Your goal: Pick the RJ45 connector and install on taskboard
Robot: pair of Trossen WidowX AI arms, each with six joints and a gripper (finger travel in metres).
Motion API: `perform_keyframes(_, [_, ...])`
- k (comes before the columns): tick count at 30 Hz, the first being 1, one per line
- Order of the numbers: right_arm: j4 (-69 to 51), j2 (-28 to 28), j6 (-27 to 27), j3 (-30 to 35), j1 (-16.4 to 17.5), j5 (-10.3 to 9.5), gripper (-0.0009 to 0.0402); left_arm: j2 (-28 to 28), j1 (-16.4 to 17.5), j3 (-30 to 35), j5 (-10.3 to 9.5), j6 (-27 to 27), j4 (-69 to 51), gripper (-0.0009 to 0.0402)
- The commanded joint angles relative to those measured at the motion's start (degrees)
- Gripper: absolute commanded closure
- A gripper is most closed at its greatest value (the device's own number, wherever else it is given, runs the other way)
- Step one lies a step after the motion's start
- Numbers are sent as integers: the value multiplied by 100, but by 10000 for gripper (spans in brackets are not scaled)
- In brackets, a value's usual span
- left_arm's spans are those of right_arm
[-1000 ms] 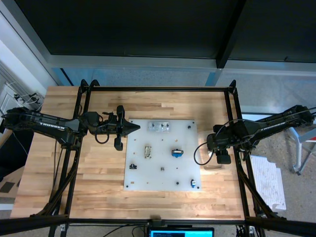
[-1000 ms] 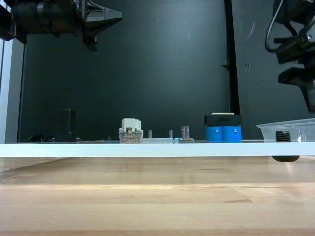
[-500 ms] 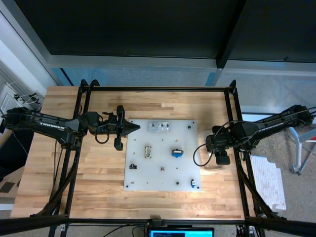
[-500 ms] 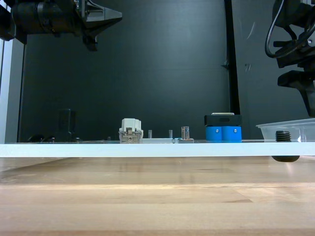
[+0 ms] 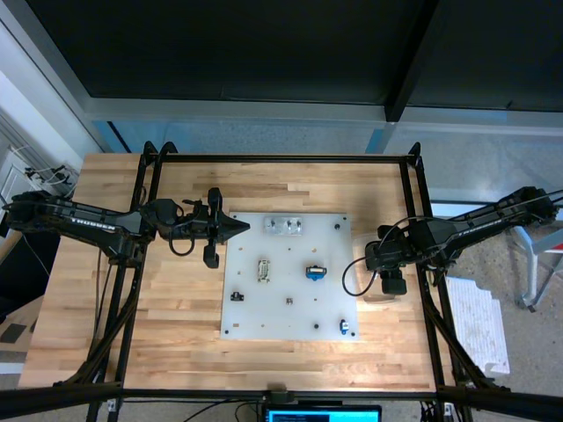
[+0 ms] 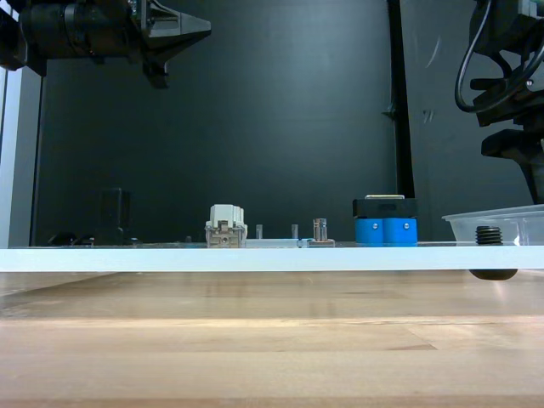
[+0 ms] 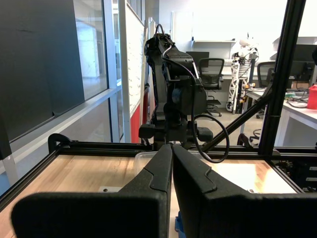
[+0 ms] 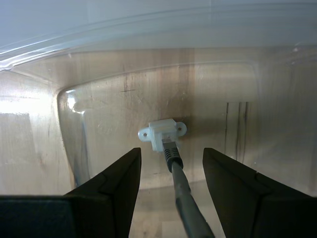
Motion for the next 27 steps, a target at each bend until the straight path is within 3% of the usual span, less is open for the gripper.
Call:
perform_keyframes(1, [-11,-7,0,9,2,4,235,2,2,0,2,0,2,393])
perform_keyframes(27, [-11,-7,2,9,2,7,335,0,0,0,2,2,0,393])
